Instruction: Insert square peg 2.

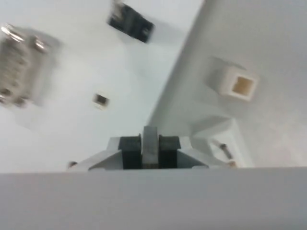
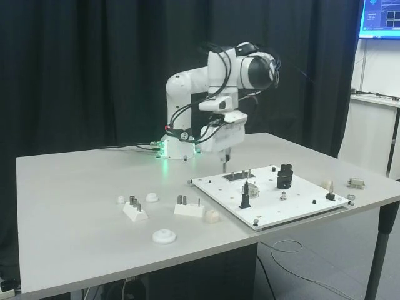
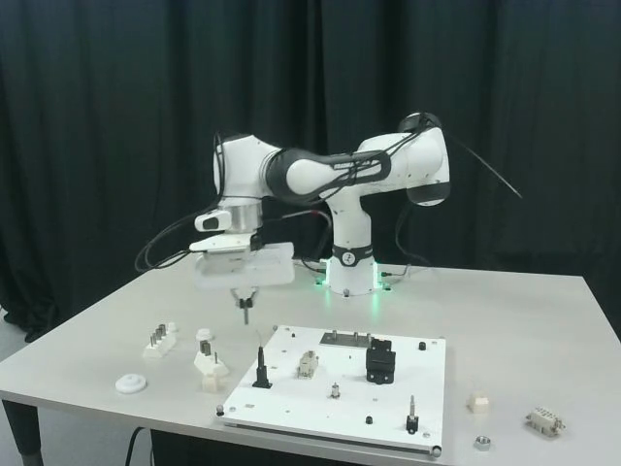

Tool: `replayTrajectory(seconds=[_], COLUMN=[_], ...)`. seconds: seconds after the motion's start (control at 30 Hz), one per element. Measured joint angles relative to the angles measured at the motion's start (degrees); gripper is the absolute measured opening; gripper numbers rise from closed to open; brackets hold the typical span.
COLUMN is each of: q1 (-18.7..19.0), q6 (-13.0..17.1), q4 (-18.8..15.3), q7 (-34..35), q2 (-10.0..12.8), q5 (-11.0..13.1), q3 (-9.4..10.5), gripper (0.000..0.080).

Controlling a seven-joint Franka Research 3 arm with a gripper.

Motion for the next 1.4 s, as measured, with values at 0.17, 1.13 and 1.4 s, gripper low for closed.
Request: replayTrajectory(seconds=[0.17, 1.13, 1.4], q1=[2.7, 15.0, 15.4], q6=[-1.5, 0.5, 3.6], q4=[0.3, 5.9, 9.1], q7=[5.8, 41.3, 46.6], q2=[-0.6, -1.1, -1.1], q5=[0.1, -2.1, -3.1], q3=[-1.19, 0.01, 3.14], gripper=[0.0072, 0.0072, 0.0072])
